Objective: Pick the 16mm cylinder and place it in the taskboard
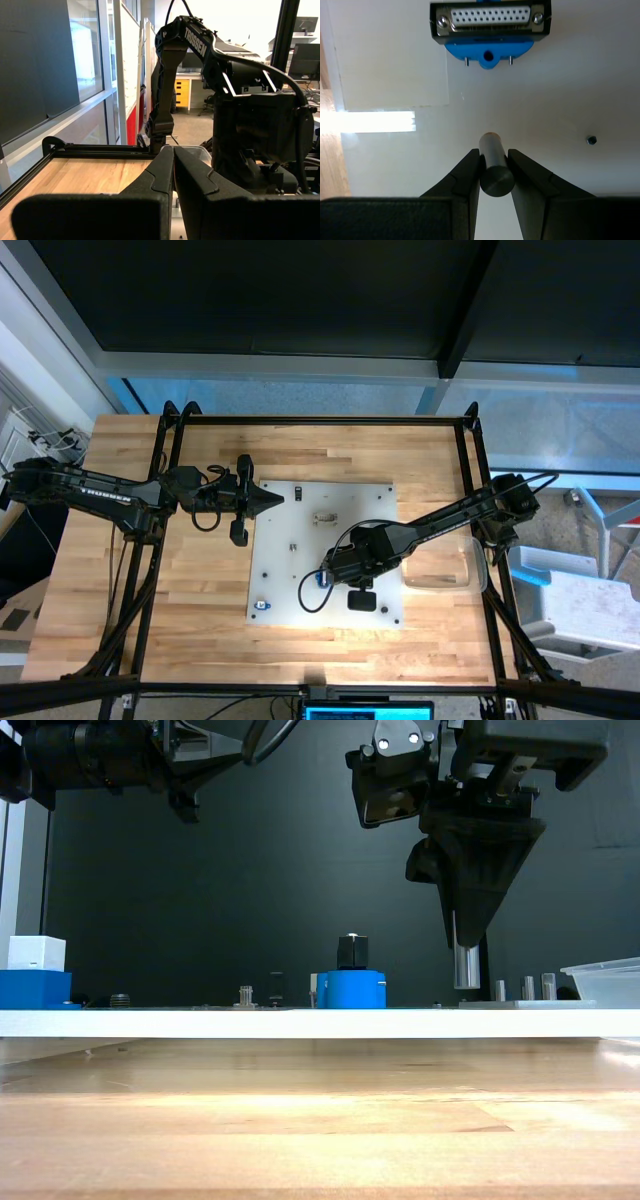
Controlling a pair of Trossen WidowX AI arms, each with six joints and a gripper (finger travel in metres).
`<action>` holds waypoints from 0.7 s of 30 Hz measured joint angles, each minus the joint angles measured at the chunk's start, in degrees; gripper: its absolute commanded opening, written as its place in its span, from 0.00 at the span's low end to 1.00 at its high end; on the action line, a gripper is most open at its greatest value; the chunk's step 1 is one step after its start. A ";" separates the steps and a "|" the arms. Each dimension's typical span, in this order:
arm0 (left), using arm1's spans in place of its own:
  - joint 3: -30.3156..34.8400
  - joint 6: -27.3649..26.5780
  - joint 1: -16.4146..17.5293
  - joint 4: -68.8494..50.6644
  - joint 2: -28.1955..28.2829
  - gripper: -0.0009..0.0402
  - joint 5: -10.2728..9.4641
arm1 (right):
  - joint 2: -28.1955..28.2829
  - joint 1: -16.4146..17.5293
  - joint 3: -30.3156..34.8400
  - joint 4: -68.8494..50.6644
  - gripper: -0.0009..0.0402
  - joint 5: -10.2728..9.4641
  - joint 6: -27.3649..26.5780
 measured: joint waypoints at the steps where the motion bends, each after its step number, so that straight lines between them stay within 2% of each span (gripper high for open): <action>1: -0.02 0.00 0.00 -0.02 0.00 0.02 0.00 | 0.00 0.02 -0.07 0.02 0.10 0.00 0.02; 21: -0.02 0.00 0.00 0.00 0.00 0.02 0.00 | 1.60 0.02 -0.33 0.57 0.10 0.46 -0.39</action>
